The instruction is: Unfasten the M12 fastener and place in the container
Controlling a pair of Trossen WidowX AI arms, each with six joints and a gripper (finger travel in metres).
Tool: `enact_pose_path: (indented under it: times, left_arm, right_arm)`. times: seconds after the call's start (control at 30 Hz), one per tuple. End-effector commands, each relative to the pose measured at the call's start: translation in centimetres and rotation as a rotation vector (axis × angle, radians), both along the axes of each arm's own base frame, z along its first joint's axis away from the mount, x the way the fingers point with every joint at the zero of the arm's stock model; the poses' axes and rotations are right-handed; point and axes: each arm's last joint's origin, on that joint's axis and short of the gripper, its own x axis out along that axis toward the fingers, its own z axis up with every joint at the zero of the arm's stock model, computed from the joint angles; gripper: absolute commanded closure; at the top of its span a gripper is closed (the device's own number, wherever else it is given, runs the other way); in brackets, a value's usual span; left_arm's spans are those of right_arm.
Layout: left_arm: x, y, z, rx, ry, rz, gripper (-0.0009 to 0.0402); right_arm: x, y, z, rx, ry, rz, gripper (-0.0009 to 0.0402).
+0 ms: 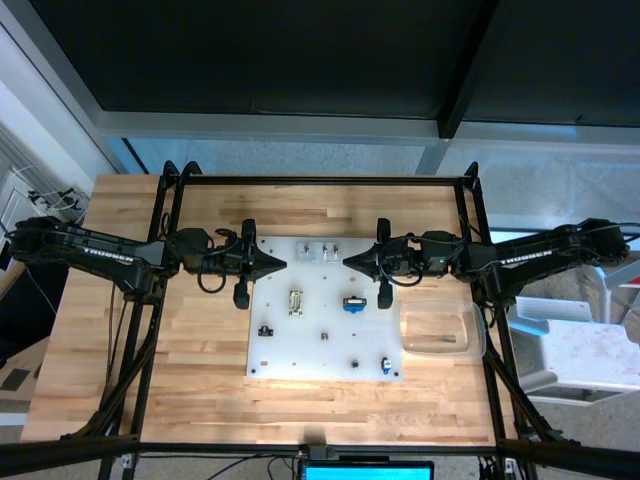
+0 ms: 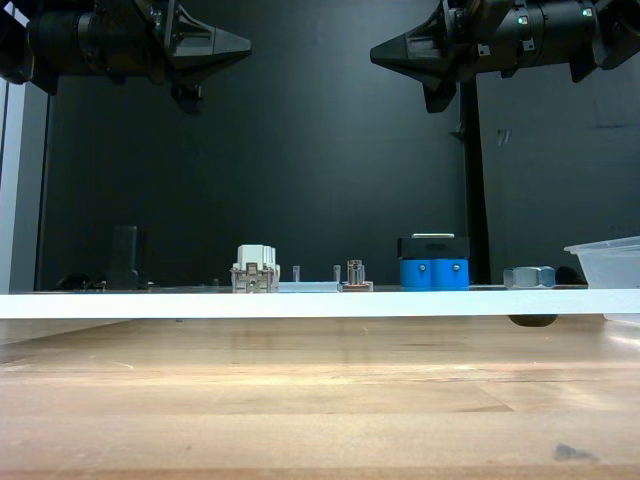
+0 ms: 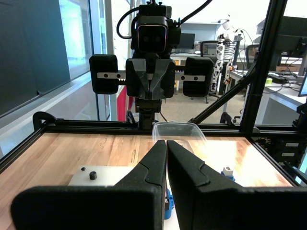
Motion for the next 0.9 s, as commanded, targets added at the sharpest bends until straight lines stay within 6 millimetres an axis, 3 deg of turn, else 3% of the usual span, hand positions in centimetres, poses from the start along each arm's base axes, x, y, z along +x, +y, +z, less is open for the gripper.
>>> enact_pose_path:
  times: [0.03,0.6,0.9]
  left_arm:
    - [0.0,0.0,0.0,0.0,0.0,0.0,0.0393]
    - [0.0,0.0,0.0,0.0,0.0,0.0,0.0393]
    - [0.0,0.0,0.0,0.0,0.0,0.0,0.0393]
  right_arm:
    - [0.0,0.0,0.0,0.0,0.0,0.0,0.0393]
    - [0.0,0.2,-0.6,0.017,0.058,0.016,0.0394]
    - [-0.1,2.0,-0.9,0.009,0.204,0.1,0.0394]
